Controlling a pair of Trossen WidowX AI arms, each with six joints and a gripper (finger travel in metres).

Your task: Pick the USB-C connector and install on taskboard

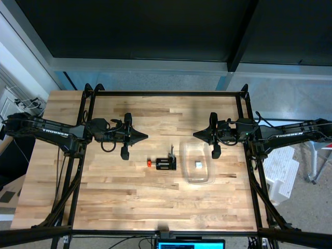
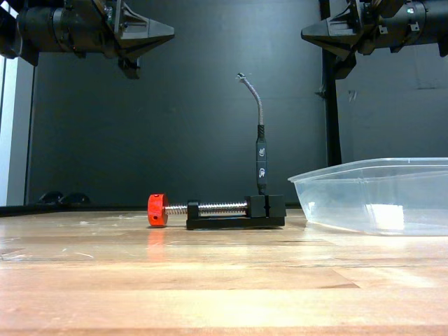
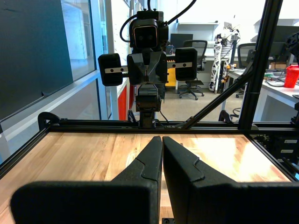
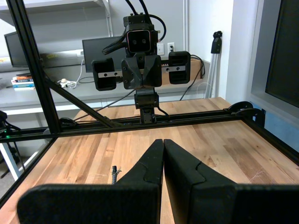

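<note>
— Where's the USB-C connector?
— Can't spot it (likely light, rigid, slippery: pinch its sides). The taskboard [image 1: 166, 165] sits mid-table, left of the clear tray [image 1: 184, 166].
— And the left gripper [image 1: 147, 136] and right gripper [image 1: 194, 135] hang high, jaws pressed together.

The taskboard [image 1: 165, 164] lies mid-worktop [image 1: 104, 197], with the tray [image 1: 199, 177] just right of it and a small square piece [image 1: 198, 164] inside. The left tool [image 1: 145, 137] hangs behind-left of the taskboard, and the right tool [image 1: 195, 135] hangs behind the tray.
</note>
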